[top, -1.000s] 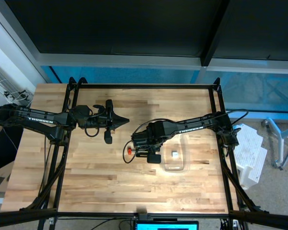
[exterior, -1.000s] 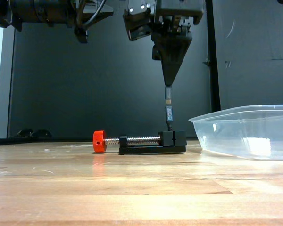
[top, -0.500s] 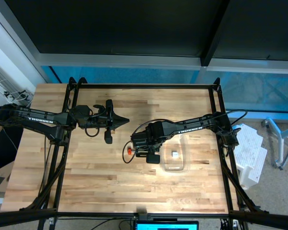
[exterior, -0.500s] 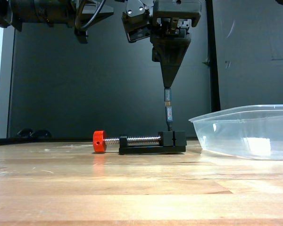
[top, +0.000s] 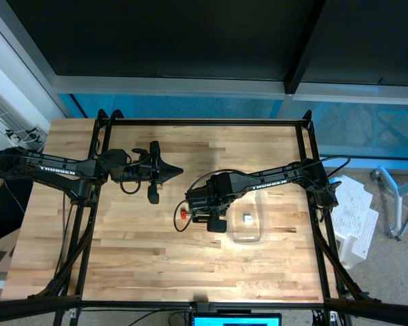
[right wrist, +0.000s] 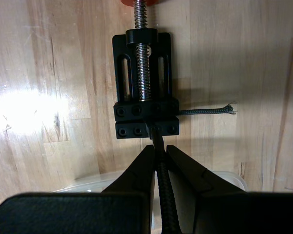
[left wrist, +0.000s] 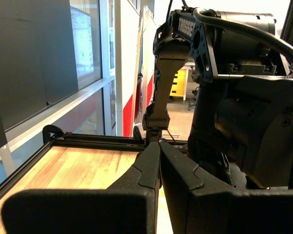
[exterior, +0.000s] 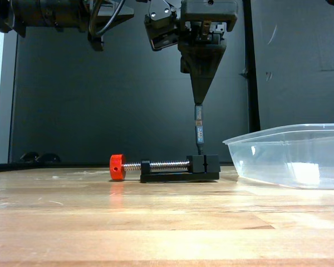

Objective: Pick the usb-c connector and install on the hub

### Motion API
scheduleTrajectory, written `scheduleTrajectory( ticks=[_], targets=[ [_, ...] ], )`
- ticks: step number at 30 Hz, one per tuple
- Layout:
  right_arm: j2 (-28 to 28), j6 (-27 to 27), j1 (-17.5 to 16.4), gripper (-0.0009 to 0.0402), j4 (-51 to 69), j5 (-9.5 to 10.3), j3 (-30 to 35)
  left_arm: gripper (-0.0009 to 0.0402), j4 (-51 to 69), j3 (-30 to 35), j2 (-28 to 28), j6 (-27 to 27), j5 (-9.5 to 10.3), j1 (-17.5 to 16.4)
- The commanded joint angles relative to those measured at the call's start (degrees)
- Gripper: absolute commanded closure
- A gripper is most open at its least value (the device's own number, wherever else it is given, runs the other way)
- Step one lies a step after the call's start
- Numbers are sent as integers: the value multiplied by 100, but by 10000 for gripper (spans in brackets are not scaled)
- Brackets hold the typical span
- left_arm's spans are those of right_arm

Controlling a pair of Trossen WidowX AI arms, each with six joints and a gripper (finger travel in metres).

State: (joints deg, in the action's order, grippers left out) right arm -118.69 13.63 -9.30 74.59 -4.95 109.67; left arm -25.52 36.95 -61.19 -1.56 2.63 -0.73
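Observation:
The hub [exterior: 178,169] lies on the table, a black block with an orange-red knob [exterior: 117,167] at its left end. Its thin stem [right wrist: 205,111] sticks out sideways in the right wrist view. The usb-c connector [exterior: 199,132] stands upright, and its lower end meets the hub's right end block [right wrist: 145,119]. My right gripper [exterior: 199,103] points straight down over it, shut on the connector's upper end [right wrist: 156,140]. My left gripper [top: 179,170] hovers at the table's back left, shut on nothing, far from the hub [top: 216,223].
A clear plastic tray [exterior: 289,158] stands just right of the hub, with a tiny white block [top: 247,219] in it. A black frame rail [top: 204,123] runs around the table. The left arm [top: 54,168] reaches in from the left edge.
My right gripper has shifted only very slightly above the hub. The connector stays upright at the hub's right end. The left arm has not moved.

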Motion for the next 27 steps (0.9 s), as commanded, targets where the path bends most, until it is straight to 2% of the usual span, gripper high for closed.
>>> scheduleTrajectory(
  ticks=[1,27],
  targets=[
    [-2,0,0,393,-2,0,-17,393,-2,2,-2,2,0,-2],
    [-2,-9,-11,393,-66,22,-48,393,-2,2,-2,2,-2,-2]
  ],
)
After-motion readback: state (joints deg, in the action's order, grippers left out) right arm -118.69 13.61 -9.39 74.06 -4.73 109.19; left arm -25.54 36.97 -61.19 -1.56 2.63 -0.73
